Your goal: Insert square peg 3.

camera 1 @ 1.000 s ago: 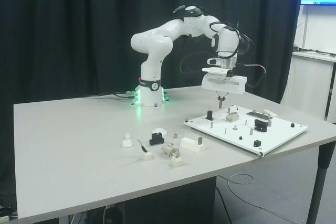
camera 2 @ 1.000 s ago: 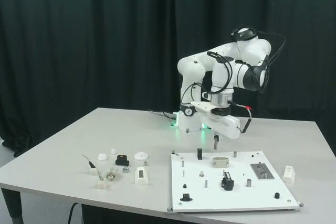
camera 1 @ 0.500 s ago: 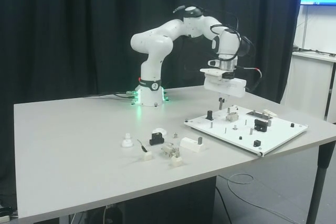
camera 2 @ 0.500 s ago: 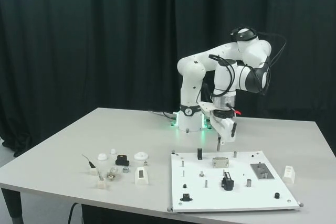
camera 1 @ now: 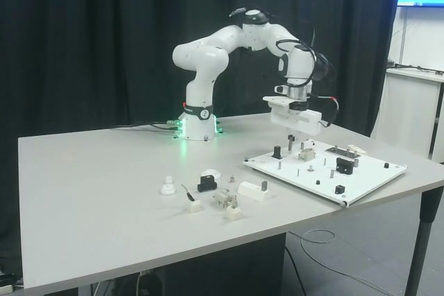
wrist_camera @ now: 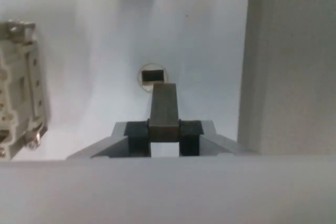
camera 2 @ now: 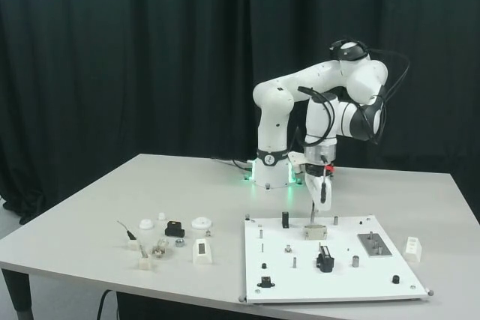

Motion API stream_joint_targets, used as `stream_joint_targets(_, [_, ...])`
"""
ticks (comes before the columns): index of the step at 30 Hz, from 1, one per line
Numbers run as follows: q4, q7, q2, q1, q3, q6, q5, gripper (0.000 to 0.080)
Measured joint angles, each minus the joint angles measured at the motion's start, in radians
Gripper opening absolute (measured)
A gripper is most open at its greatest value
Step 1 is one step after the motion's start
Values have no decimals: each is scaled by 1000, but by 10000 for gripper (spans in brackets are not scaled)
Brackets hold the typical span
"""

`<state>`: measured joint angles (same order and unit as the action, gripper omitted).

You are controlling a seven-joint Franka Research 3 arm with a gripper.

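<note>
Black curtains back a grey counter [camera 1: 97, 171]; the hand [wrist_camera: 164, 136] grips the square peg [wrist_camera: 164, 109] above the white board [camera 2: 330, 279].
Held between both fingers [wrist_camera: 135, 131], the peg's long axis runs down out of the hand, its free end pointing near a small square hole [wrist_camera: 152, 75]. Any offset or twist against the hole's edges could jam a corner on the rim, or push the peg askew; a connector block [wrist_camera: 18, 85] stands nearby.
</note>
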<state>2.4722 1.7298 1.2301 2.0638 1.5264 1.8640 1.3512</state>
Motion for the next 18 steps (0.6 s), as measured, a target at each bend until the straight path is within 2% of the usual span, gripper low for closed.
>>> stream_joint_targets(6, [13, 10, 0, 5, -10, 11, 22, 111])
stream_joint_targets(18, [14, 24, -18, 11, -10, 44, 24, 111])
